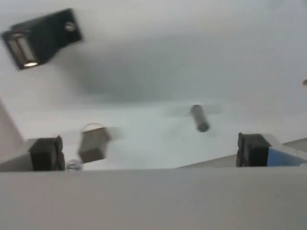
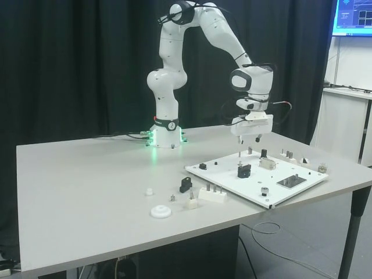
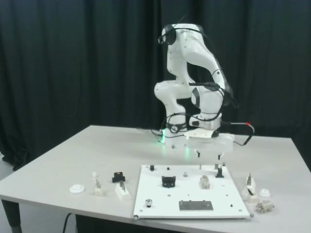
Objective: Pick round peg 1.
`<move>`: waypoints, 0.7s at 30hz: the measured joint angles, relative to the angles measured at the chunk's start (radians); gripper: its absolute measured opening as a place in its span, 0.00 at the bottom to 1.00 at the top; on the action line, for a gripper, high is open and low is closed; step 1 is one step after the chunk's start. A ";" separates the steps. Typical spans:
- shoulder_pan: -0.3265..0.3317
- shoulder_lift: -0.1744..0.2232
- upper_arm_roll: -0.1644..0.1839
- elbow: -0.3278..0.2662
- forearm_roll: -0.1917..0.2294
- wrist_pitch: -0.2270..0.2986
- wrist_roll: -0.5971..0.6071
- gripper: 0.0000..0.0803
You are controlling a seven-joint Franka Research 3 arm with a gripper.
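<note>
The grey table (image 2: 75,174) carries the white arm base (image 2: 165,132), bolted near its far edge, with green light at the foot. In front of the base, toward the near right corner, lies a white board (image 2: 232,186) flat on the table. Beside the board, on the side away from that corner, stand several small parts: a black bracket (image 2: 185,185), a white block with pins (image 2: 212,194), a white disc (image 2: 160,212) and a small white cap (image 2: 149,190).

no readable text, monitor (image 2: 353,17) at room edge shows only illegible marks
</note>
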 joint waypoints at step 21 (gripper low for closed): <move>0.032 0.032 0.150 0.060 0.009 0.092 0.235 1.00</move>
